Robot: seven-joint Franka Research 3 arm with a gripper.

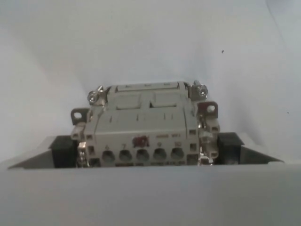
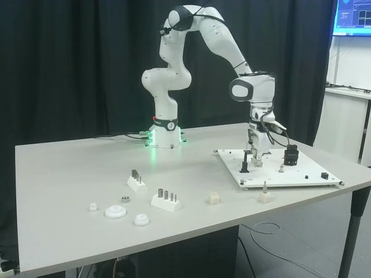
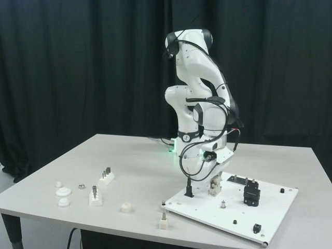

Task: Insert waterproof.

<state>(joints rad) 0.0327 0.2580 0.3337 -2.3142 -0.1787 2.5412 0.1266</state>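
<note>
Hand [image 2: 255, 155] lowered over white board [image 2: 301, 179] on grey tabletop [image 2: 69, 174], closed on waterproof connector [image 1: 148, 127]; connector clamped between black finger pads [image 1: 63, 150], row of numbered contact holes facing wrist camera. Connector positioned just above board, near black upright post [image 3: 189, 189] and black block [image 3: 251, 194]; contact with board cannot be determined. Small white fixtures [image 2: 166, 201] and white discs [image 2: 116, 212] grouped well apart on tabletop.

Two room cameras, one wrist camera.
Both room views share the arm [image 2: 197, 52] and worktop [image 2: 69, 174]: one from its front-left corner, one facing the base at 12 o'clock; wrist view looks down, close.
</note>
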